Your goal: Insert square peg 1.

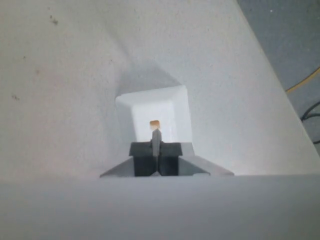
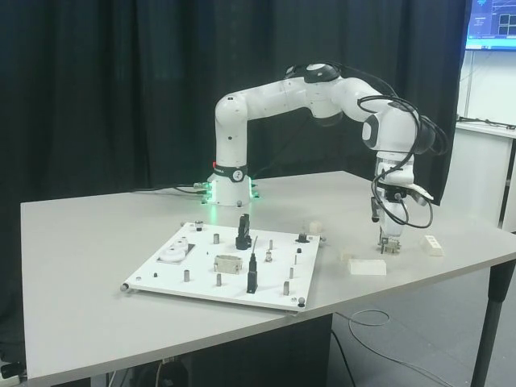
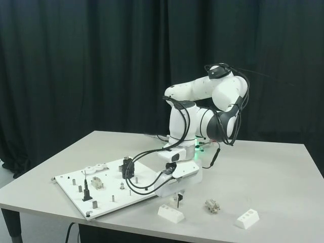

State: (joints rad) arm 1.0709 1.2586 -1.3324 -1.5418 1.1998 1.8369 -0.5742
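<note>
Nearest the wrist camera we record the end effector (image 1: 156, 149), its two black fingers (image 1: 142, 159) drawn together on a thin grey piece that stands out past the fingertips. We take this piece to be the square peg (image 1: 156, 138); it is held upright between the fingers and ends in a small coloured tip. Directly beneath the peg sits a white block (image 1: 159, 106), resting on the grey worktop (image 1: 60, 75). Whether the peg touches the block cannot be told.

From the first room view, the end effector (image 2: 391, 242) hangs low over the worktop (image 2: 81, 242), well off the white board (image 2: 161, 278) and between two white blocks: one flat block (image 2: 367, 266) near the front edge and a second block (image 2: 433, 246) further out.

From the second room view, the end effector (image 3: 177, 196) sits just behind a white block (image 3: 170, 212). A small metal connector (image 3: 212, 206) and another white block (image 3: 247, 217) lie beside it. Which of these blocks is the one beneath the peg we cannot confirm.

The white arm (image 2: 282, 93) reaches out from its base, where a green light (image 2: 214, 193) shows. The board carries several small upright fixtures. A black curtain (image 2: 97, 81) closes the background.
</note>
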